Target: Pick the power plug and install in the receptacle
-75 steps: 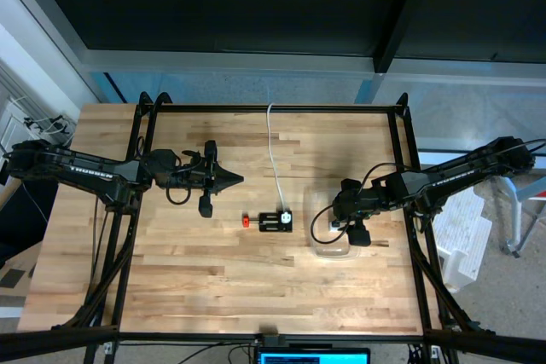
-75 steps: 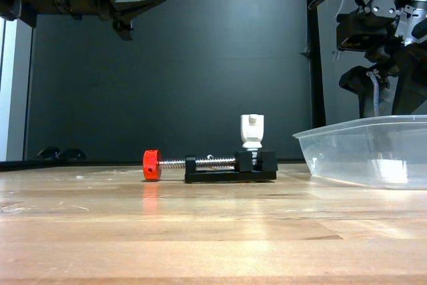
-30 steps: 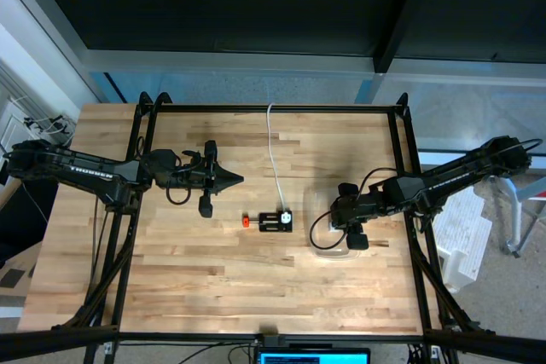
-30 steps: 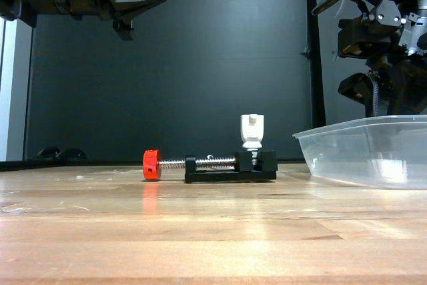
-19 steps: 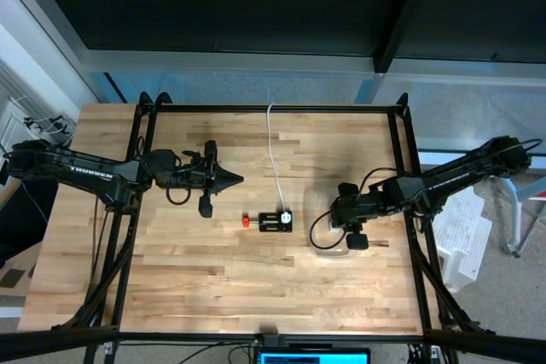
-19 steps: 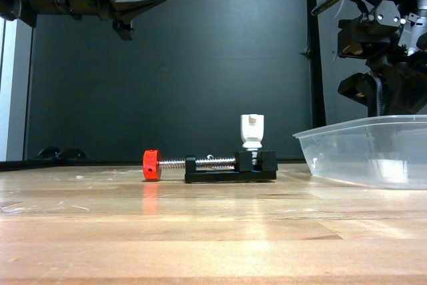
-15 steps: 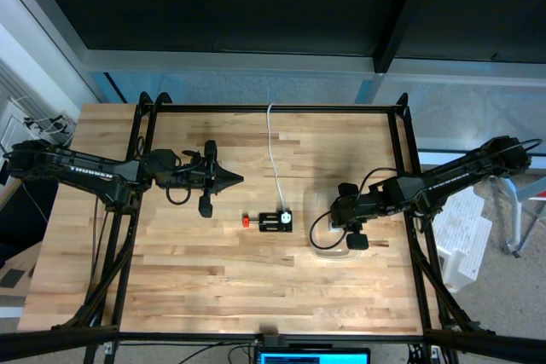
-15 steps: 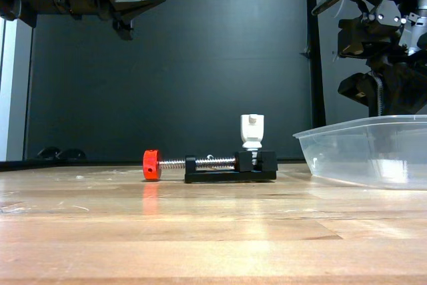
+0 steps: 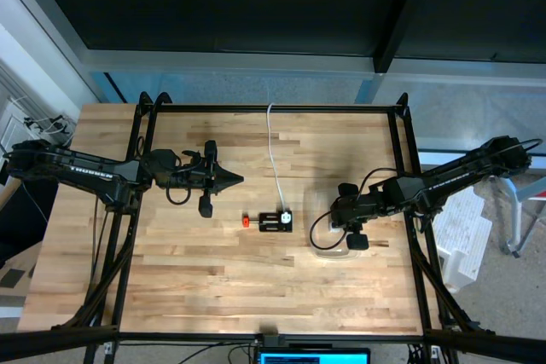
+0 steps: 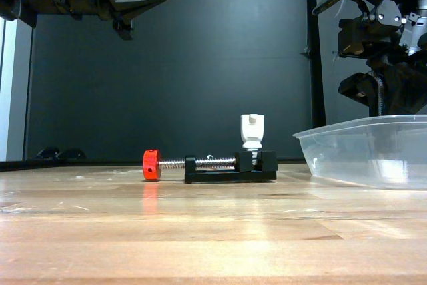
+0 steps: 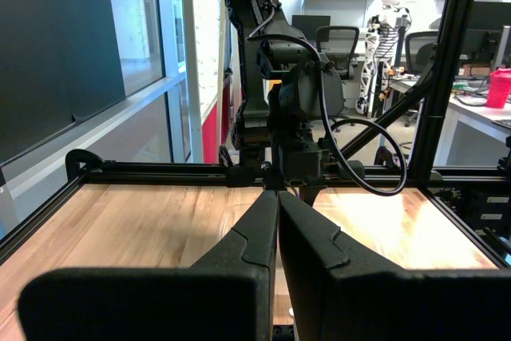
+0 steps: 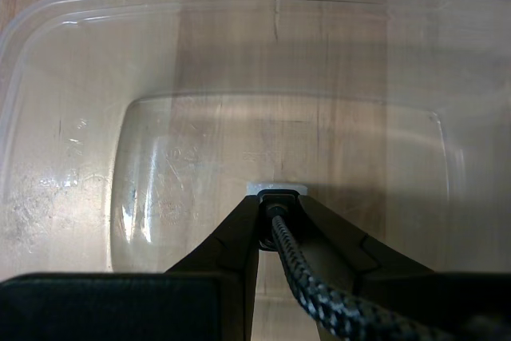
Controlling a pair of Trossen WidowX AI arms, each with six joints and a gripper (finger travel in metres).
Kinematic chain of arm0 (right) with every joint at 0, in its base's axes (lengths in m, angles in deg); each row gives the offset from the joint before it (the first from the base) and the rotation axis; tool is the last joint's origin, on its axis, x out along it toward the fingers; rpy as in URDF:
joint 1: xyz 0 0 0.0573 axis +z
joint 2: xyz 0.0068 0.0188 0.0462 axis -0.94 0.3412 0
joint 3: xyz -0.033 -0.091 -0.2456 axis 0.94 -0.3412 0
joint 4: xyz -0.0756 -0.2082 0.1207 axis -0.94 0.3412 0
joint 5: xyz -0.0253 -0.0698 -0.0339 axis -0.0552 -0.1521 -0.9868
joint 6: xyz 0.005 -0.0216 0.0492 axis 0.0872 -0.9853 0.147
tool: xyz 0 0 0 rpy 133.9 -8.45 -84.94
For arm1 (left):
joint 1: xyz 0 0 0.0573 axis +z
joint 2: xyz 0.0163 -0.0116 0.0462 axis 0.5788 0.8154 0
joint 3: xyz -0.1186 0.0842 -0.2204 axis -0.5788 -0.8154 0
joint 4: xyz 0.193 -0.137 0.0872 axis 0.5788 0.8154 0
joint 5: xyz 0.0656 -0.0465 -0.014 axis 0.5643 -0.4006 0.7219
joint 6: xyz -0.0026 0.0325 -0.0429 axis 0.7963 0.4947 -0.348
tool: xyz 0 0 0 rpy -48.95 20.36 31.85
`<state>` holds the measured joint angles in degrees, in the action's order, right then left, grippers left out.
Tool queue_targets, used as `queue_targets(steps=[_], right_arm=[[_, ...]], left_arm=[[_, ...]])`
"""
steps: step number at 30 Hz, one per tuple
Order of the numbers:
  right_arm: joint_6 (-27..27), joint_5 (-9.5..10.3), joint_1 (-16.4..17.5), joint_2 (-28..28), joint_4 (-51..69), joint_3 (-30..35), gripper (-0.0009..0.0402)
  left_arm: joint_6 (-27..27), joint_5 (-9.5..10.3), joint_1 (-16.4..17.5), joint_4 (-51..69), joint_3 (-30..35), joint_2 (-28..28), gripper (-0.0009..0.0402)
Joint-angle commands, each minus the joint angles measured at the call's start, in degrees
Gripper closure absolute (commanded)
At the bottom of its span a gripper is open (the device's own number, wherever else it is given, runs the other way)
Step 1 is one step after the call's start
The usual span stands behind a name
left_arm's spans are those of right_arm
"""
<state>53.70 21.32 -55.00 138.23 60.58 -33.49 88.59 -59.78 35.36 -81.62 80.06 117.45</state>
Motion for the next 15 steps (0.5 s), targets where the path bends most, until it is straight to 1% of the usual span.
queue_targets(steps=[1,12,14,15], right_arm=[[0.0,-0.02,0.0,0.0,0.0,0.4,0.0393],[-0.5,-0.13,0.0,-0.5,2.2,2.4,0.0393],[-0.5,-0.35,0.0,-0.9,2.8,2.8,0.0393],[-0.5,-0.81,0.0,-1.2,3.3,3.1,0.0393]], left_arm=[[0.0,0.0,0.0,0.0,0.0,0.0,0.0393],[0.0,0.0,0.0,0.0,0.0,0.0,0.0393],[0.0,0.0,0.0,0.0,0.0,0.0,0.0393],[0.0,0.0,0.0,0.0,0.0,0.0,0.0393]])
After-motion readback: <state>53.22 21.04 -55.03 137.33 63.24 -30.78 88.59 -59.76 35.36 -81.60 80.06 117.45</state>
